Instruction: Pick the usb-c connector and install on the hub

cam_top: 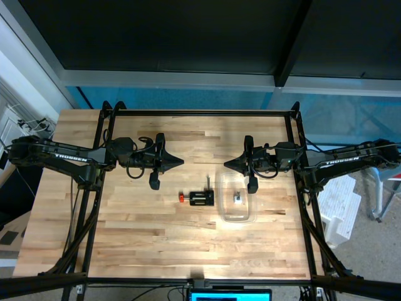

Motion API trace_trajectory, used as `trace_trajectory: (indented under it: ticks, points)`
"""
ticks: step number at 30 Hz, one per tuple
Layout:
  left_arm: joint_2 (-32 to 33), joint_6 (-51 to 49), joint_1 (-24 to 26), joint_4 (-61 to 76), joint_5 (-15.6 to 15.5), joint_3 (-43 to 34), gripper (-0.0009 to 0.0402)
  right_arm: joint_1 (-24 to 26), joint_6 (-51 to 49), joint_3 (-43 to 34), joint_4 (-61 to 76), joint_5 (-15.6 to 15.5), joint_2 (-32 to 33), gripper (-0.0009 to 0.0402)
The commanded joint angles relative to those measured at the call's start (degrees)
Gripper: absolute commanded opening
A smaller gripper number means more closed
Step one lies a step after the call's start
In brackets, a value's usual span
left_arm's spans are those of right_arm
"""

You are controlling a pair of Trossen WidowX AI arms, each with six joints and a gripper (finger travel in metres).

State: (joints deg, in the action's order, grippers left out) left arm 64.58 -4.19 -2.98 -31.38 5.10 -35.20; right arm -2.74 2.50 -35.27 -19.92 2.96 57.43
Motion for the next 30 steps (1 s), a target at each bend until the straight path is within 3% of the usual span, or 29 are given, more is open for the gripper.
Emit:
trace_trajectory:
  ticks: [1,13,19,22,30]
  points:
    - [0.0,0.0,0.0,0.0,0.0,0.0,0.0000,0.0,0.0,0.0,-0.1,0.0,0.0,0.0000]
    - [0.0,0.0,0.0,0.0,0.0,0.0,0.0000,0.0,2.4,-0.2,0.0,-0.1,0.5,0.0000]
    - [0.0,0.0,0.0,0.0,0.0,0.0,0.0000,0.0,2.6,-4.6,14.0,-0.3,0.5,0.0000]
    - [0.0,0.0,0.0,0.0,0.0,0.0,0.0000,0.0,1.4,-7.4,22.7,-2.7,0.5,0.0000]
    - [0.0,0.0,0.0,0.0,0.0,0.0,0.0000,-0.3,1.6,-15.3,42.3,-2.7,5.5,0.0000]
